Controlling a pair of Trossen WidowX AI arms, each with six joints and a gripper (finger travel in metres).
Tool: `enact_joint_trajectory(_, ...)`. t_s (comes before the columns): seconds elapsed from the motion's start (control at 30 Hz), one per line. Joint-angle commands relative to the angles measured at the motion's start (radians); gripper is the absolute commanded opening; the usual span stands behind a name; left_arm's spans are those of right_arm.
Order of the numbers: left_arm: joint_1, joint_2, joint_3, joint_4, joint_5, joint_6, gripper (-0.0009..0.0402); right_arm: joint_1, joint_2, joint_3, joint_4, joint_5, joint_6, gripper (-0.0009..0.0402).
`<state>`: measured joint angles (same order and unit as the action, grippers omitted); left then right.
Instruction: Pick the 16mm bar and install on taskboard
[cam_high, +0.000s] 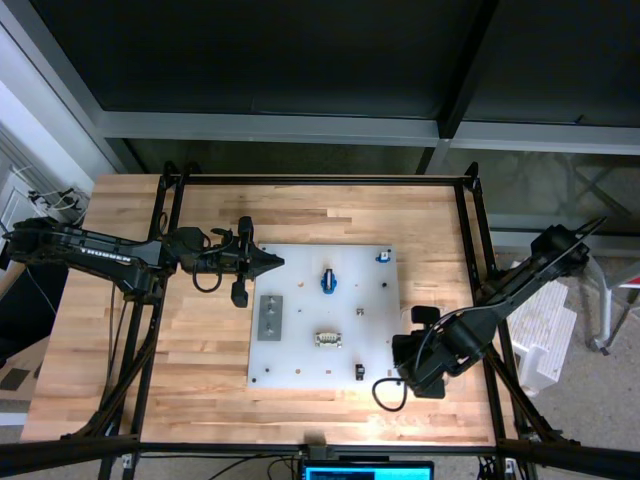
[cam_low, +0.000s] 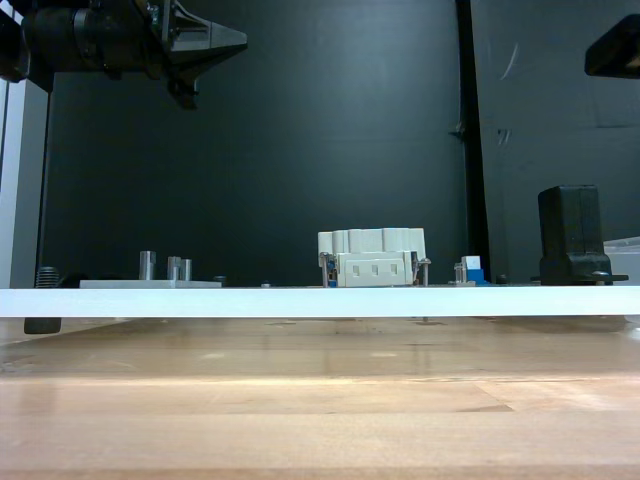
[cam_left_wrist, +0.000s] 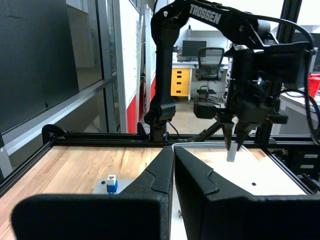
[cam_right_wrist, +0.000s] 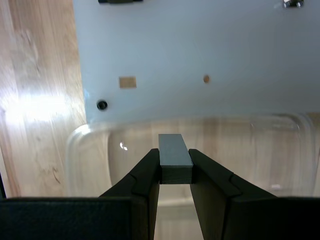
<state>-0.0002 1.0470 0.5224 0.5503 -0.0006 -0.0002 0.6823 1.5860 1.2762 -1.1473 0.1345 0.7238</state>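
Note:
My right gripper (cam_right_wrist: 175, 167) is shut on the 16mm bar (cam_right_wrist: 175, 149), a short grey bar with a flat end standing up between the fingers. It hangs above a clear plastic tray (cam_right_wrist: 280, 150), just off the white taskboard (cam_right_wrist: 200, 40). In the left wrist view the same bar (cam_left_wrist: 232, 151) points down from the right gripper (cam_left_wrist: 235, 140). From above, the right gripper (cam_high: 412, 362) is by the taskboard's (cam_high: 295, 352) near right edge. My left gripper (cam_high: 268, 262) is shut and empty, raised over the board's far left corner.
The board carries a grey metal block (cam_high: 270, 317), a blue knob (cam_high: 329, 281), a pale connector (cam_high: 327, 341), a small blue-and-white part (cam_high: 382, 257) and a black part (cam_high: 360, 373). A black frame rail (cam_high: 480, 270) runs along the right side.

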Motion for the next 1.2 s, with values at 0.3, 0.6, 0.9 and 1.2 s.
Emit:
enact_joint_trajectory(0.3, 0.0, 0.0, 0.0, 0.0, 0.0, 0.0, 0.0, -0.008, 0.109, 0.093, -0.001, 0.003, -0.001, 0.0002)
enact_joint_trajectory(0.6, 0.0, 0.0, 0.0, 0.0, 0.0, 0.0, 0.0, -0.013, 0.158, 0.123, 0.009, -0.001, -0.001, 0.0002)
enact_joint_trajectory(0.9, 0.0, 0.0, 0.0, 0.0, 0.0, 0.0, 0.0, -0.013, 0.19, 0.122, 0.032, -0.004, -0.001, 0.0002)
enact_joint_trajectory(1.2, 0.0, 0.0, 0.0, 0.0, 0.0, 0.0, 0.0, -0.013, 0.219, 0.119, 0.056, -0.005, -0.003, 0.0002)
